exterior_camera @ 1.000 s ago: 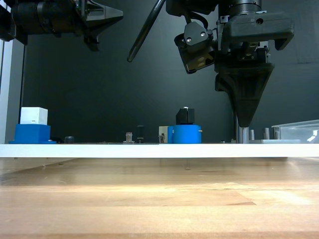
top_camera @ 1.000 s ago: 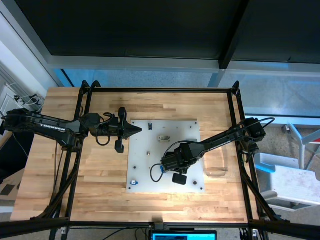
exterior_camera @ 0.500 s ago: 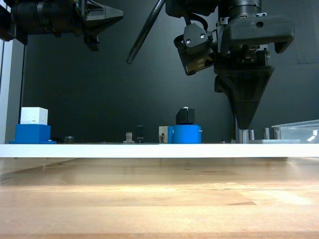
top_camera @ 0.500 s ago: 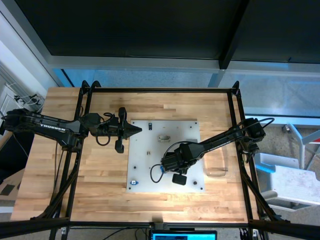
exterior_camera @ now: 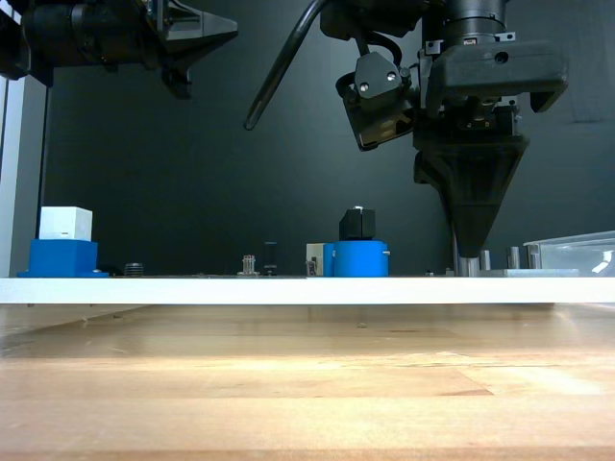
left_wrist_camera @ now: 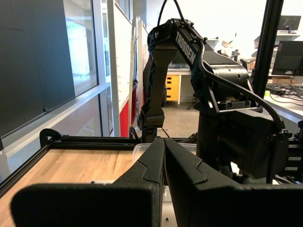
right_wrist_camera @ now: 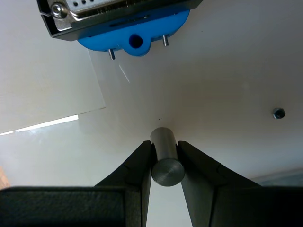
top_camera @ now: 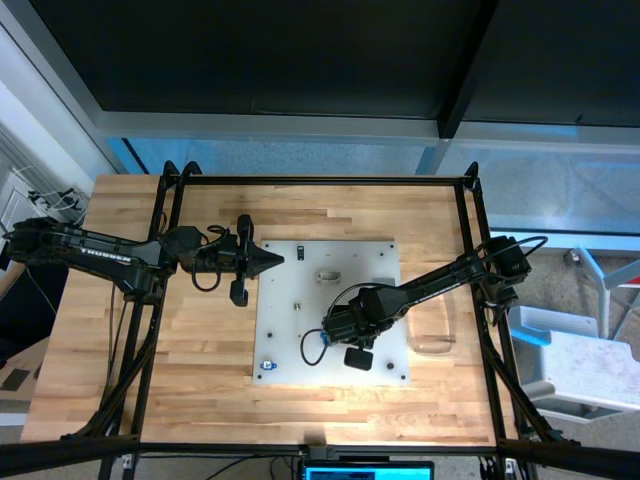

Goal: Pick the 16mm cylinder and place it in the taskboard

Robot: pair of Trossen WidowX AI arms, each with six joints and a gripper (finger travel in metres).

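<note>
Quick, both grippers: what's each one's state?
Left gripper: jaws closed, empty, raised at the taskboard's left edge.
Right gripper: closed on the cylinder, over the taskboard.

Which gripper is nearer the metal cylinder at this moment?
Right. The right gripper is shut on the cylinder, holding it upright over the taskboard. The left gripper hangs shut high up by the board's left edge, apart from the cylinder.

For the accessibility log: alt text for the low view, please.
The right claw points straight down, gripping an upright metal cylinder whose lower end meets the white taskboard. The left claw hangs shut, high at the view's left.
</note>
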